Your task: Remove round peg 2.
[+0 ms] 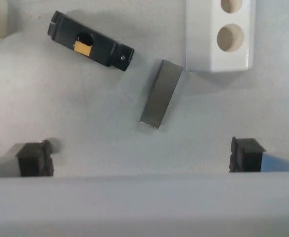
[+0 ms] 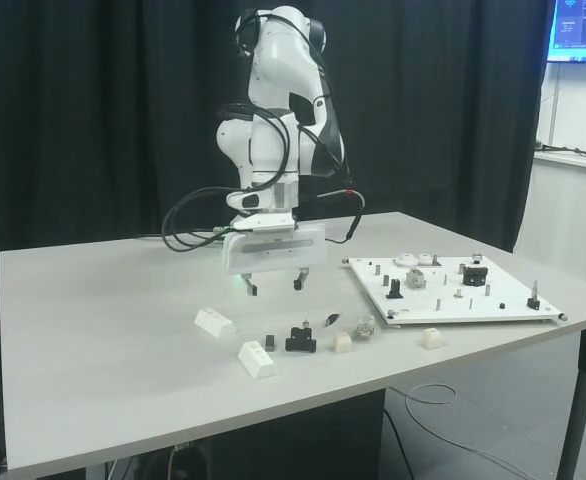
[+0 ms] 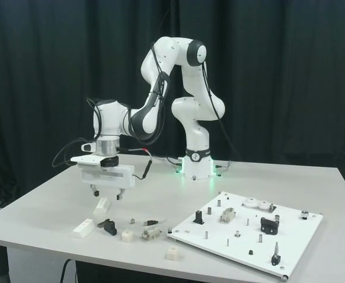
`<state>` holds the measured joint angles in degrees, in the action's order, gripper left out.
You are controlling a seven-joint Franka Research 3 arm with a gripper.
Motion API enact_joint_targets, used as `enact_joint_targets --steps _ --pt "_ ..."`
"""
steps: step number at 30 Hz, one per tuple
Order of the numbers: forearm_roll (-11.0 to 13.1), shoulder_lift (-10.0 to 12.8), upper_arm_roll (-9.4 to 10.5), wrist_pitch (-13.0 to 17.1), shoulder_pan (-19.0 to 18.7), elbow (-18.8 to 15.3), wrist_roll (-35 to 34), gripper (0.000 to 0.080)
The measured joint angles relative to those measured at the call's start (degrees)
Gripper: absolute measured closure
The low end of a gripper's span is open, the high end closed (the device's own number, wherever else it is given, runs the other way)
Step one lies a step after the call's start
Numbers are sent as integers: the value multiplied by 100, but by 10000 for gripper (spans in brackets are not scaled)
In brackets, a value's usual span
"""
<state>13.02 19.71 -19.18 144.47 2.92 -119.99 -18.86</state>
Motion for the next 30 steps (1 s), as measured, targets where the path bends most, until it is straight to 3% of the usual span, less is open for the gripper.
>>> enact_joint_targets --steps 30 --pt "-19 -5 6 -156 -181 66 436 3"
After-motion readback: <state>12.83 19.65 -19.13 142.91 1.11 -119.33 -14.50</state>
